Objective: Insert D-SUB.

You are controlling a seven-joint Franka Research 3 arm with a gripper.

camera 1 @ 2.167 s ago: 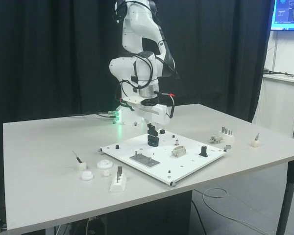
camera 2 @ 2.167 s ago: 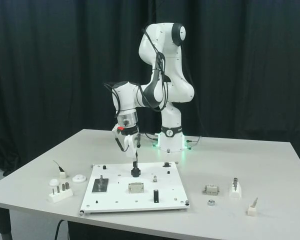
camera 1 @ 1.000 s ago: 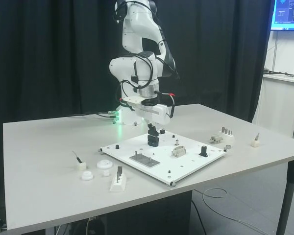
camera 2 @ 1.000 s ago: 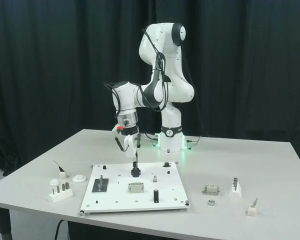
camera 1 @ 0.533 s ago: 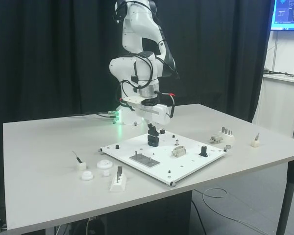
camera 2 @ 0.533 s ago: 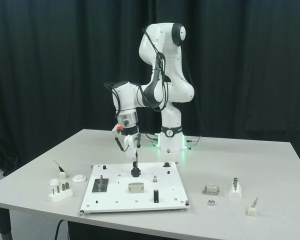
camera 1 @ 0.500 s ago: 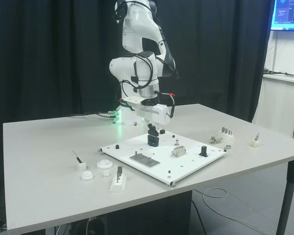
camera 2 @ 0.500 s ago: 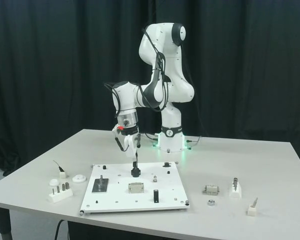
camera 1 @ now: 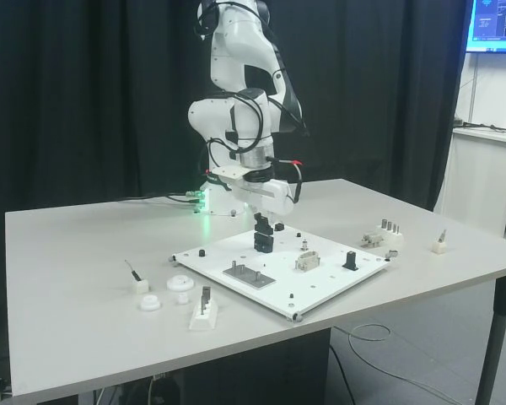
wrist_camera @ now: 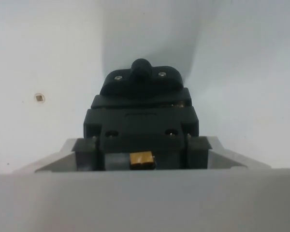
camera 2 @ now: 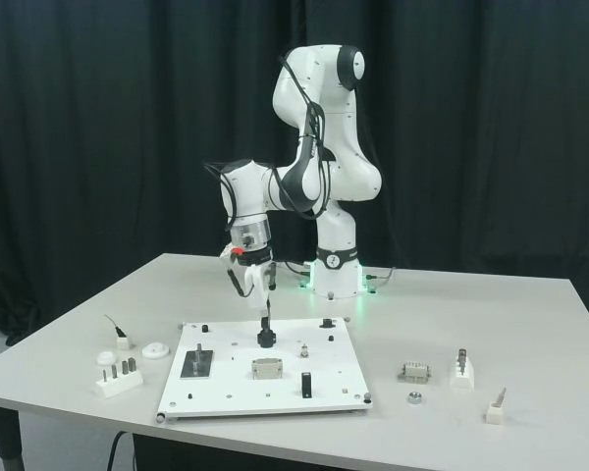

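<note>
My gripper [camera 1: 262, 229] stands upright over the back part of the white board [camera 1: 320, 285], shut on a black D-SUB connector [camera 1: 263, 244] that rests low on the board. From the second room view the gripper [camera 2: 265, 327] and the black connector [camera 2: 266, 340] sit near the board's [camera 2: 226, 391] far edge. In the wrist view the connector [wrist_camera: 141, 113] fills the gap of the gripper [wrist_camera: 141, 155], with a grey finger [wrist_camera: 84, 154] against each side. Its underside is hidden.
The board also carries a grey socket block [camera 1: 307, 261], a black upright part [camera 1: 351, 261] and a metal plate with a pin [camera 1: 249, 276]. Loose on the table are white holders [camera 1: 203, 314], white gears [camera 1: 150, 302], a pin rack [camera 1: 386, 231] and a small connector [camera 2: 412, 371].
</note>
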